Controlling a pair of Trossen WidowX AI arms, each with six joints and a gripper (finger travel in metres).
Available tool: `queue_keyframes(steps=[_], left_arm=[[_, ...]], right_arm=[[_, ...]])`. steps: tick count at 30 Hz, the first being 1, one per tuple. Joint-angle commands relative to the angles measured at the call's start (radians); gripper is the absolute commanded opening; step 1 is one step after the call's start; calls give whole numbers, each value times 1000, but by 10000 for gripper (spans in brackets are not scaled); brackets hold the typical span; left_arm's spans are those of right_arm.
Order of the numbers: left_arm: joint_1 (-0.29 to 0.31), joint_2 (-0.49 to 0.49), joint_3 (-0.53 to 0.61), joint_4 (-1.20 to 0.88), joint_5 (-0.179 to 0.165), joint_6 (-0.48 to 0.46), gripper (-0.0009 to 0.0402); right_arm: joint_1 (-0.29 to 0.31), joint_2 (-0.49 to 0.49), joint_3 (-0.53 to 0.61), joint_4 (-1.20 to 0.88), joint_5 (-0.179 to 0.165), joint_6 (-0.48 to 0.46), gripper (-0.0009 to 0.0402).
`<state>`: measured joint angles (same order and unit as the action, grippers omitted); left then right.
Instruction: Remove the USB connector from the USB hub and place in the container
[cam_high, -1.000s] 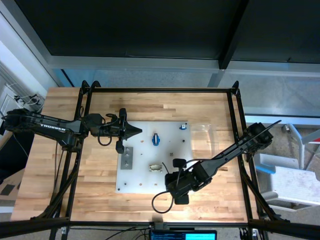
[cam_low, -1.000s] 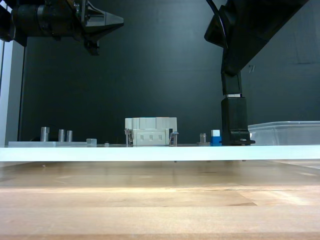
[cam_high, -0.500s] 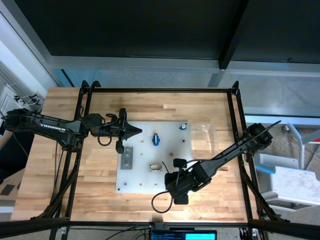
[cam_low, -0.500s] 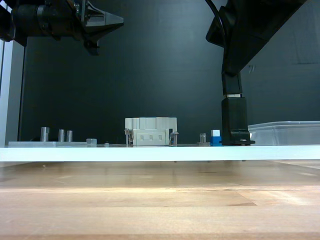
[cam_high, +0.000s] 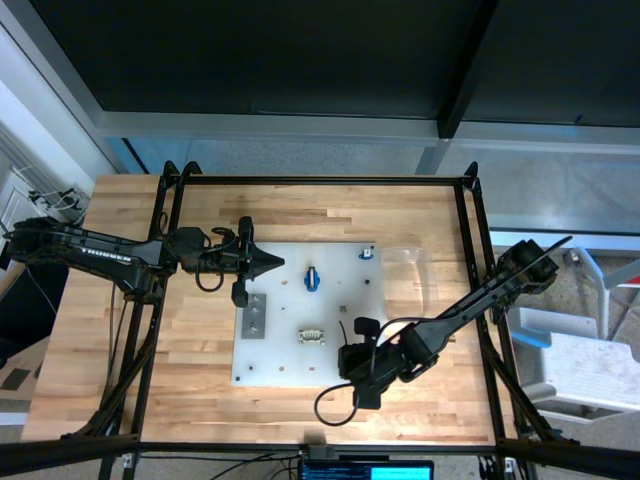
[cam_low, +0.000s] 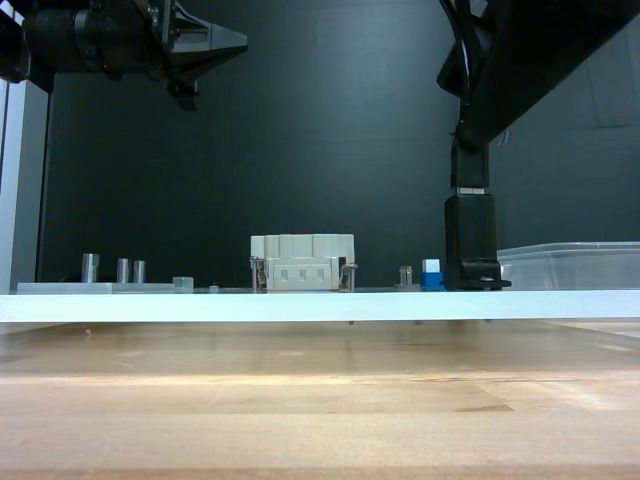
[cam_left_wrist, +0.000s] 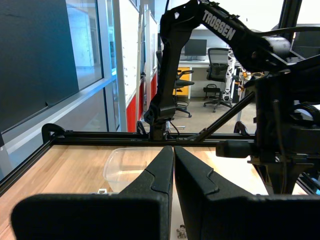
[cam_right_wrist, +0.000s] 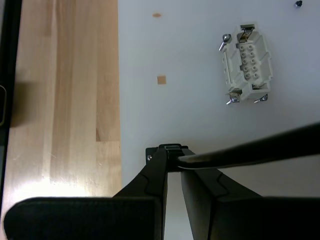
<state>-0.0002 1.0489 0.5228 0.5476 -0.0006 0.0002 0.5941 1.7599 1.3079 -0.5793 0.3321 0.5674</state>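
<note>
My right gripper (cam_right_wrist: 172, 162) points down at the near right part of the white board (cam_high: 280, 355). Its fingers are shut on the USB connector (cam_right_wrist: 250, 147), whose thin black cable runs off sideways from the fingertips. A small black block, the USB hub (cam_right_wrist: 170, 149), sits right at the fingertips; I cannot tell whether the plug is still in it. In the high view the same gripper (cam_high: 362, 372) hides both. The clear container (cam_high: 410, 275) stands on the wood past the board's right edge. My left gripper (cam_high: 278, 262) hangs shut, high above the board's far left, holding nothing.
A beige-grey connector (cam_high: 312, 336) lies mid-board, left of my right gripper. A blue part (cam_high: 311, 278) stands further back, and metal pegs (cam_high: 255, 318) sit at the board's left. A black frame rail runs between the container and the right arm's base.
The right arm has shifted slightly to the right and tilted; its looped cable moved with it. The black upright piece under it stayed on the board. The left arm is unchanged.
</note>
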Motion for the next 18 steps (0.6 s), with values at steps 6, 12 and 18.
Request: queue_keyframes(steps=[6, 12, 18], left_arm=[[0, 0, 0, 0, 0, 0, 1], [0, 0, 0, 0, 0, 0, 1], [0, 0, 0, 0, 0, 0, 1]], right_arm=[[15, -50, -58, 45, 17, 21, 0], [12, -47, -21, -8, 7, -11, 0], [-5, 12, 71, -98, -18, -66, 0]])
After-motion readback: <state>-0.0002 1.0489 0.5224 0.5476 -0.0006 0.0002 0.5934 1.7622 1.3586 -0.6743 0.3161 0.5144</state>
